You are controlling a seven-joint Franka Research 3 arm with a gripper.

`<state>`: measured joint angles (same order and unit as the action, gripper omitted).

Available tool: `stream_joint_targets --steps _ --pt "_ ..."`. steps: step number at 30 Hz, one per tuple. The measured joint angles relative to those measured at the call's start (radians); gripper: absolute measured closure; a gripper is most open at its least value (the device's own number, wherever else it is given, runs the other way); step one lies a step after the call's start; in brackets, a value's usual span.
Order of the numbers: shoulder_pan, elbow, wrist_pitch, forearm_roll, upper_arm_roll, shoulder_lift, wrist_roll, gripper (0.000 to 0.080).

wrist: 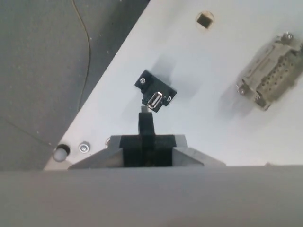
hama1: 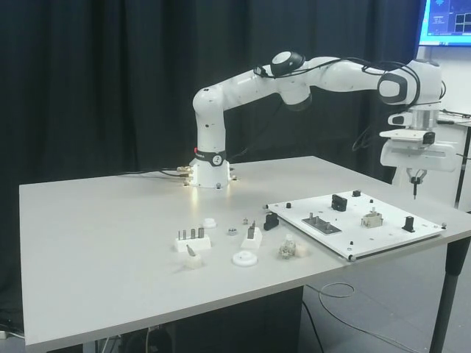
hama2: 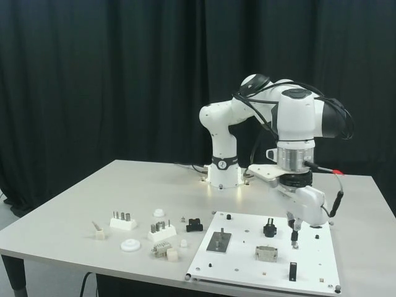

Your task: Insert USB.

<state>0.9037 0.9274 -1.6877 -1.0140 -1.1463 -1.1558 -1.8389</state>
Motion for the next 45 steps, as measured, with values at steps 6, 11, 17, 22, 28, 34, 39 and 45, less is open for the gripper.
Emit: stream_joint_targets --steps 6,11,17,22,28,34,39,45 --pt "-0.004 0.0 0.006 0.009 -0.005 0.0 -0.077 0.0752" --pt "-0.01 0.002 0.015 0.015 -0.01 0.0 -0.14 0.0752" --pt "-0.021 0.003 0.029 0.019 -0.012 0.0 -0.174 0.0752" --pt "-0.03 0.003 0.037 0.017 -0.011 0.0 -0.204 0.0752" --pt "-0.041 0.003 0.046 0.0 -0.008 -0.001 -0.246 0.0752" --pt "-0.055 0.004 0.047 -0.026 0.004 -0.001 -0.277 0.0752" --pt "-0.063 0.005 0.047 -0.055 0.006 -0.005 -0.312 0.0752" --pt "-0.07 0.009 0.047 -0.093 0.006 -0.011 -0.329 0.0752"
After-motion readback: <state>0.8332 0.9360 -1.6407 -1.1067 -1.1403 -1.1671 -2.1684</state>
